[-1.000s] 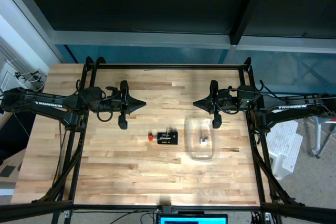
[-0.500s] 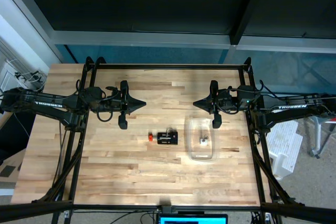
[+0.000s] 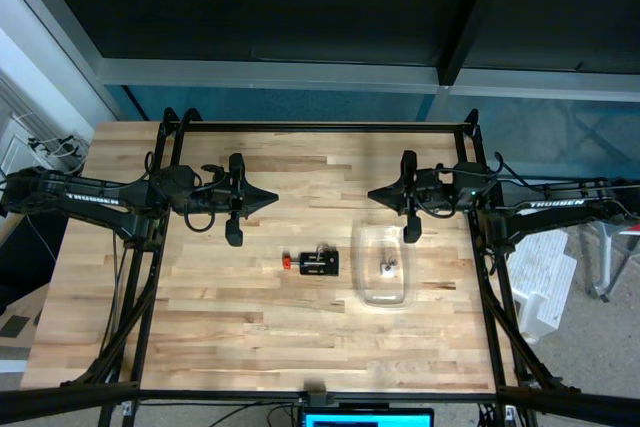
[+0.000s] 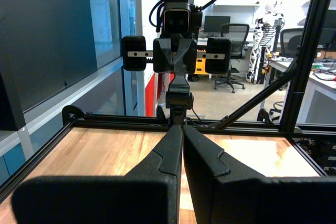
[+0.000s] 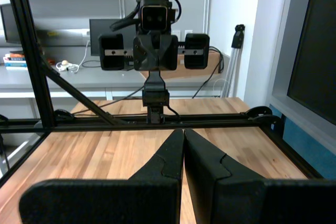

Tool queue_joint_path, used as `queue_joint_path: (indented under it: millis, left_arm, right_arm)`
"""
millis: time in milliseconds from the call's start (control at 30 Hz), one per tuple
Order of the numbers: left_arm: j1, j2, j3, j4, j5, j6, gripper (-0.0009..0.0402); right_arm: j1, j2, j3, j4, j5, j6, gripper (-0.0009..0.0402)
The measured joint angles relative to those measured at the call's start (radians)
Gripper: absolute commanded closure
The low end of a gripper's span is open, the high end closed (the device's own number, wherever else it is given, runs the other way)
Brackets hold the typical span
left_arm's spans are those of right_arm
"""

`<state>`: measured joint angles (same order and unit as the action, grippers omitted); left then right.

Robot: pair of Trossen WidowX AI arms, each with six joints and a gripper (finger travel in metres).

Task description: Pick the rca connector and install on the hub

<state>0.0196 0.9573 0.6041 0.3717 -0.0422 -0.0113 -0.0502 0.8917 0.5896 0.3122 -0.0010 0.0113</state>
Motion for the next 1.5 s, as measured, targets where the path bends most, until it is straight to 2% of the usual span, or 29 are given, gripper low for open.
queue_joint_path:
  millis: [167,300,400,433,600,700,967,1167,1433,1500]
  left_arm:
    - [0.0,0.0,0.0,0.0,0.0,0.0,0.0392]
    - [0.0,0.0,0.0,0.0,0.0,0.0,0.0392]
    - [0.0,0.0,0.0,0.0,0.0,0.0,0.0392]
    - [0.0,0.0,0.0,0.0,0.0,0.0,0.0392]
    - [0.0,0.0,0.0,0.0,0.0,0.0,0.0392]
    - [0.0,0.0,0.0,0.0,0.0,0.0,0.0392]
    - [0.0,0.0,0.0,0.0,0.0,0.0,0.0392]
    - [0.0,0.0,0.0,0.0,0.0,0.0,0.0392]
    - [0.0,0.0,0.0,0.0,0.0,0.0,0.0392]
    - [0.0,0.0,0.0,0.0,0.0,0.0,0.0392]
  right_arm:
    - [0.0,0.0,0.021,-0.105,0.0,0.024,0.0393]
    - [0.014,0.0,0.102,-0.35,0.006,0.058,0.0393]
    - [0.055,0.0,0.175,-0.542,0.013,0.091,0.0393]
    - [0.075,0.001,0.199,-0.605,0.021,0.1,0.0393]
    - [0.187,0.03,0.304,-0.864,0.119,0.163,0.0393]
    - [0.237,0.068,0.343,-0.955,0.147,0.201,0.0393]
    - [0.314,0.186,0.407,-1.092,0.147,0.271,0.0393]
    - [0.357,0.26,0.446,-1.212,0.135,0.323,0.0393]
    - [0.389,0.319,0.451,-1.266,0.127,0.372,0.0393]
    - [0.39,0.332,0.452,-1.271,0.109,0.375,0.0393]
